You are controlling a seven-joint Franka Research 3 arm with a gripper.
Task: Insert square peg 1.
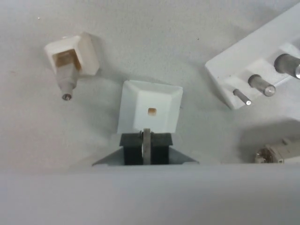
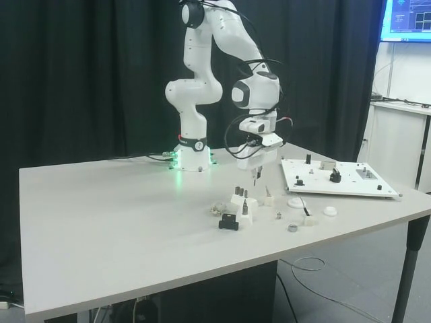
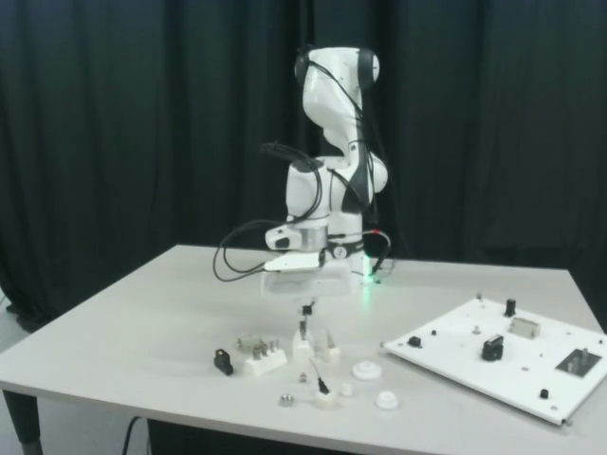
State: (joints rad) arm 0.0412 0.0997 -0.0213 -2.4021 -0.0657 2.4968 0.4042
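While the wrist view is looked at, a thin grey square peg (image 1: 146, 143) is seen pinched between the black fingers (image 1: 133, 149) of the gripper (image 1: 146, 149). It is held just above a white block (image 1: 149, 108) with a small square hole (image 1: 152, 111). A rack of round pegs (image 1: 253, 70) is seen near it. In the first room view, the gripper (image 2: 255, 176) is held over the small parts on the grey table (image 2: 108, 208). In the second room view, a white board (image 3: 503, 355) is seen far to the right.

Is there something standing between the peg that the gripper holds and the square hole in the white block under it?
Nothing visible does. The gripper holds the peg above the white block, and its square hole is uncovered.
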